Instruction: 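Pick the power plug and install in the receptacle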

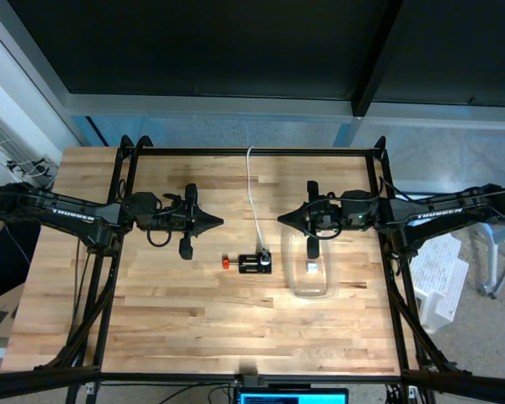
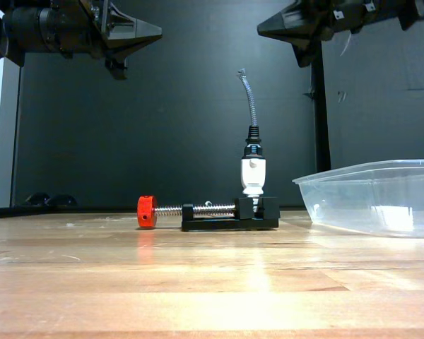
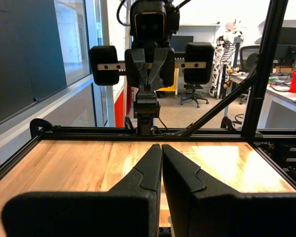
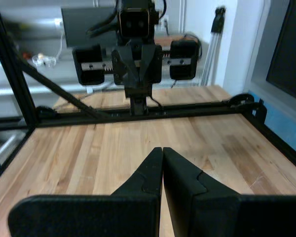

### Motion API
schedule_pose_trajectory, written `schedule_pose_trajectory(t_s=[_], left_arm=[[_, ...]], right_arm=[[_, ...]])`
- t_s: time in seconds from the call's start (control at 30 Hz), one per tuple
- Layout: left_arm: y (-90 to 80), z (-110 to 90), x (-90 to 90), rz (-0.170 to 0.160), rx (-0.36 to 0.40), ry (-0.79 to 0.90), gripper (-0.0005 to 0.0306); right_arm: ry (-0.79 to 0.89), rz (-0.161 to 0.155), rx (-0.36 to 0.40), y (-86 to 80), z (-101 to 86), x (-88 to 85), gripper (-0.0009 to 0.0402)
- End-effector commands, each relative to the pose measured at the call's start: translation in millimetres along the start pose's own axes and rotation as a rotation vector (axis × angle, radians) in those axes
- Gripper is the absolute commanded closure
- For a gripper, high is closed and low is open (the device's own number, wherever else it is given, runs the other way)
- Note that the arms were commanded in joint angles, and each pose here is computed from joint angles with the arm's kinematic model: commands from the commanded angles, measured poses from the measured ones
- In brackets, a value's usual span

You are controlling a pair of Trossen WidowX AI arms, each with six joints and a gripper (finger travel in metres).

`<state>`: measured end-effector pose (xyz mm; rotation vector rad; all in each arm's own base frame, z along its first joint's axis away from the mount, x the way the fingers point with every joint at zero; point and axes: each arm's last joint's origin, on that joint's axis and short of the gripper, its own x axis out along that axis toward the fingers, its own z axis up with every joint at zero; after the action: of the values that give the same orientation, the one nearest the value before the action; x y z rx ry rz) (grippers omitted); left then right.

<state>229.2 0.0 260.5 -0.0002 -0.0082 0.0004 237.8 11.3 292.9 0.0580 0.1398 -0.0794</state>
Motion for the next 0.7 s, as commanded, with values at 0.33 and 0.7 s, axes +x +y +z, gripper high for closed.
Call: schedule_pose_trajectory(t_s=[0.33,0.7], left_arm=[[0.0,0,0.0,0.000,0.000,0.000,0.0300],[0.0,0,0.0,0.000,0.000,0.000,0.0300]], right_arm=[[-0.070,0.050,0.029,-10.1,-21.7,-17.8,0.0393],[-0.144,0.071,0.040,-14.2,-34.1,-23.4,0.0393]])
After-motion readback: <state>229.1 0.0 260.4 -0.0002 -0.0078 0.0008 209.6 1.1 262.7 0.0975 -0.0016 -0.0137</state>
